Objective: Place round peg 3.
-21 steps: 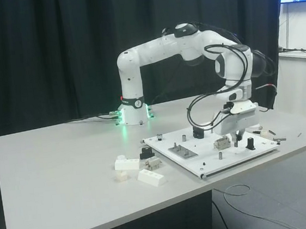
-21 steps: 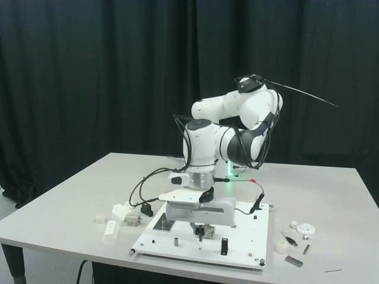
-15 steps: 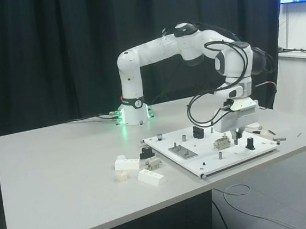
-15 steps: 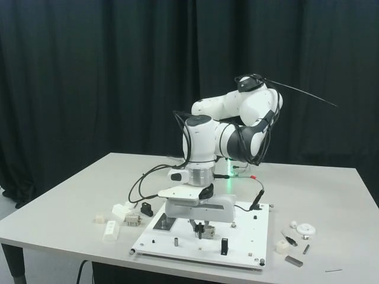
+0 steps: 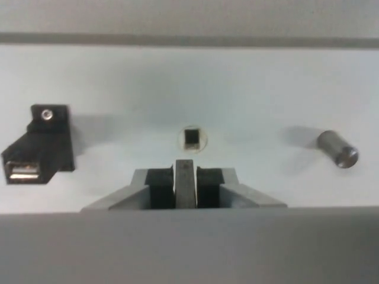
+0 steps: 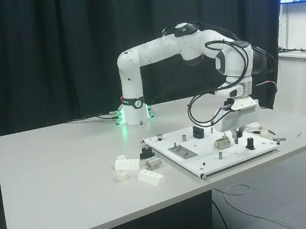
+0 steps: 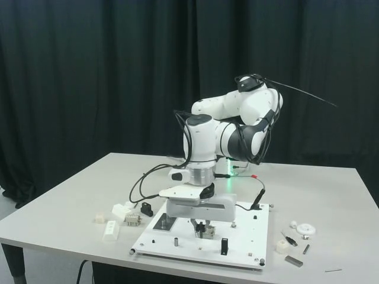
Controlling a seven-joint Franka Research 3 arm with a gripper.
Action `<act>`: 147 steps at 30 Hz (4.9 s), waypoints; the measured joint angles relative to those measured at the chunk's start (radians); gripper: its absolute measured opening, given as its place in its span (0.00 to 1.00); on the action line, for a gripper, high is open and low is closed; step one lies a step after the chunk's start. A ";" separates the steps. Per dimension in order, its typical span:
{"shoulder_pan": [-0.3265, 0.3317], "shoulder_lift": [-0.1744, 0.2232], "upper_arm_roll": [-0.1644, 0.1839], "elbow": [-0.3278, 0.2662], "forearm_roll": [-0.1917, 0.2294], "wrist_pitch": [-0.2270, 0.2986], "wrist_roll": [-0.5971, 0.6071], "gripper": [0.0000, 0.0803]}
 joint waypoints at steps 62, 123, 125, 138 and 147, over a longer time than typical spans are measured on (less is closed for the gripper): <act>0.038 -0.009 -0.072 0.007 -0.081 -0.066 0.028 0.10; 0.424 -0.016 0.049 0.009 0.023 -0.059 0.502 0.10; 0.436 -0.016 0.060 0.009 0.023 -0.043 0.510 0.10; 0.479 -0.016 0.122 0.006 0.013 0.054 0.554 0.10; 0.492 -0.016 0.136 0.006 -0.017 0.081 0.578 0.10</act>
